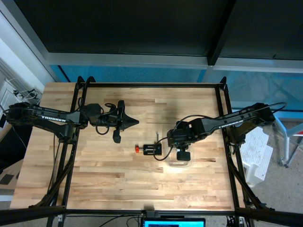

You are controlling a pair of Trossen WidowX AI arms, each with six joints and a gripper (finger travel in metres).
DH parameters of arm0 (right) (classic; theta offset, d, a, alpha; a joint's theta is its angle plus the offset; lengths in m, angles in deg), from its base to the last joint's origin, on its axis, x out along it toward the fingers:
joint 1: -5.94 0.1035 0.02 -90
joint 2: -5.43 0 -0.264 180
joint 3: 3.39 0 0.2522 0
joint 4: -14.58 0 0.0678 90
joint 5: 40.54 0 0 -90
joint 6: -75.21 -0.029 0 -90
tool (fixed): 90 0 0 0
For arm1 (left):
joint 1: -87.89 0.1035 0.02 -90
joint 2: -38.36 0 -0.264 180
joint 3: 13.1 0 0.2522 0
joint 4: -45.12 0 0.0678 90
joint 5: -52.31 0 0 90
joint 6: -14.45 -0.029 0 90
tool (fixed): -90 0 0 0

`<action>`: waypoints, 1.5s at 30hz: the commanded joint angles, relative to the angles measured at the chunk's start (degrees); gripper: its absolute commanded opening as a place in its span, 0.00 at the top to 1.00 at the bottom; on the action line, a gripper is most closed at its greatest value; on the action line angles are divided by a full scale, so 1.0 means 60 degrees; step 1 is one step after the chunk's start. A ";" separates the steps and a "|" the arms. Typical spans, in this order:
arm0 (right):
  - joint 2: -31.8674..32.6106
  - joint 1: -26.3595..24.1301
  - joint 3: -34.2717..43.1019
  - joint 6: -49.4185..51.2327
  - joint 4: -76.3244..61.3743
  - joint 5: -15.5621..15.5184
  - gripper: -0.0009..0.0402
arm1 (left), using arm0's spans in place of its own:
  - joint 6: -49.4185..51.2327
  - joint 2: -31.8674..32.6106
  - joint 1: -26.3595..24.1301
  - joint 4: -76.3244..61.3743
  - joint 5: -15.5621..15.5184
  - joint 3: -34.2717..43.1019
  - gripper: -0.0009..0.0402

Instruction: Pick the usb-c connector and install on the hub

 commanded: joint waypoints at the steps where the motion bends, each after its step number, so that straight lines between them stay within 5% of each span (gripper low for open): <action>1: 0.0382 -0.0055 0.0466 -0.0004 -0.0113 0.0007 0.98 | 0.0000 0.0004 0.0004 0.0000 0.0004 0.0004 0.98; 24: 0.2368 -0.0131 0.2798 0.0226 -0.0612 0.0011 0.98 | 0.0000 0.0004 0.0004 0.0000 0.0000 0.0004 0.98; 45: 0.3126 -0.0240 0.3683 0.0492 -0.0659 0.0033 0.98 | 0.0000 0.0004 0.0000 0.0000 0.0000 0.0004 0.98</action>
